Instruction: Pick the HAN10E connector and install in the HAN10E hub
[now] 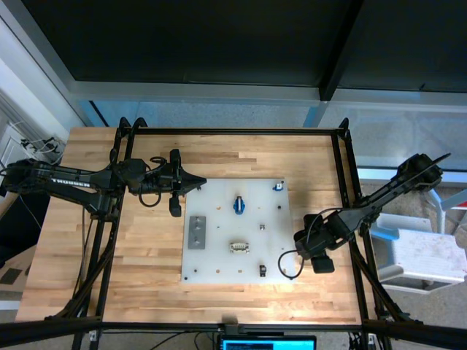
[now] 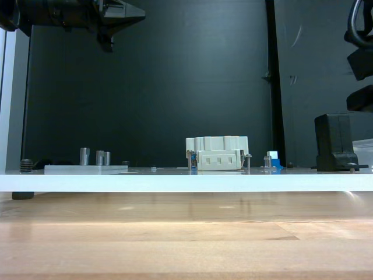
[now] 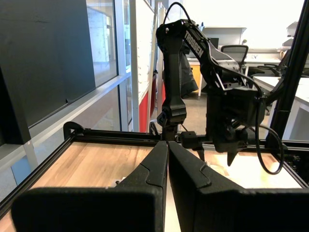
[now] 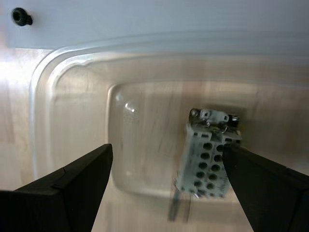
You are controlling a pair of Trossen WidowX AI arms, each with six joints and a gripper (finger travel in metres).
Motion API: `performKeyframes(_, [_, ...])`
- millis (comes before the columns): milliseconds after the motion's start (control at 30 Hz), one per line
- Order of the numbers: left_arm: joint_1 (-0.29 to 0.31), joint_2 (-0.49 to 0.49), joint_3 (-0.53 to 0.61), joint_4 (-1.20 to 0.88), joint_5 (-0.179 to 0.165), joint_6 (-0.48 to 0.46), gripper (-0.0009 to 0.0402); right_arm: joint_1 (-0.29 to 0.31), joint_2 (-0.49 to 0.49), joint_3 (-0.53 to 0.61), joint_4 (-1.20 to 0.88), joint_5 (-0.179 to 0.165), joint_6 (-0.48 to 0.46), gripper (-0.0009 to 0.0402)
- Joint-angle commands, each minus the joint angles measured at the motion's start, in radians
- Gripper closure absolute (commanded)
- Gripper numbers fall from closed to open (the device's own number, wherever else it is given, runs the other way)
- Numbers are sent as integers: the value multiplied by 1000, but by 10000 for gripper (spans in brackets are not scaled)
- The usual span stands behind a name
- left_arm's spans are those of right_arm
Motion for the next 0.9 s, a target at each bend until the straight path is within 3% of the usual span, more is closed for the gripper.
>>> performKeyframes(33, [0, 0, 0, 0, 0, 0, 393, -1, -25, 34, -49, 25, -2, 73])
performKeyframes(367, [0, 0, 0, 0, 0, 0, 393, -2, -82, 123, -180, 25, 2, 73])
performKeyframes(900, [0, 0, 0, 0, 0, 0, 393, -2, -85, 125, -189, 25, 1, 73])
